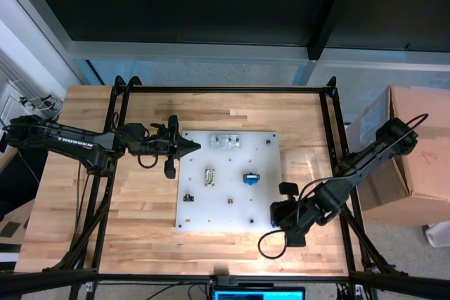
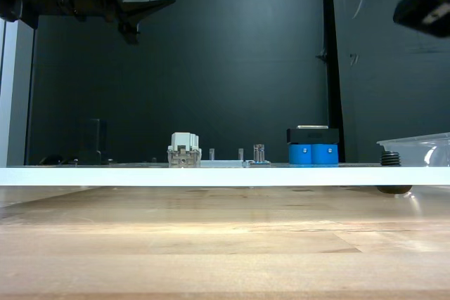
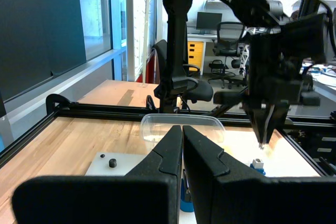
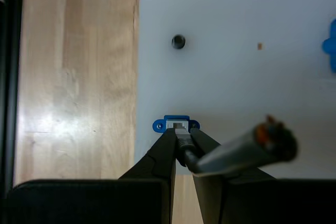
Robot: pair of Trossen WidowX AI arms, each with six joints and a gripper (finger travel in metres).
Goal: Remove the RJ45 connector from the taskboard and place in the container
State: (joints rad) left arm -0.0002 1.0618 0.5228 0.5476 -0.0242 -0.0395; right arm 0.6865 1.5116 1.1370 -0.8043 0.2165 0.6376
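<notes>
From above, we see the right gripper (image 1: 276, 217) over the board's (image 1: 211, 209) near right corner, with the container (image 1: 304, 161) just beyond it. The left gripper (image 1: 193, 147) hangs at the board's left edge. At table level, both arms show high above the board. Through the left wrist camera, that gripper's fingers nearly meet and hold nothing. Through the right wrist camera, fingers pinch the connector (image 4: 181, 137) nose down, cable stub (image 4: 236, 153) up, seemingly clear above its blue seat (image 4: 176, 124). We judge the right arm far nearer the container.

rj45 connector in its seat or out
Out: right gripper holds RJ45 connector clear above its blue seat. Left gripper hovers shut over the board's left edge.
</notes>
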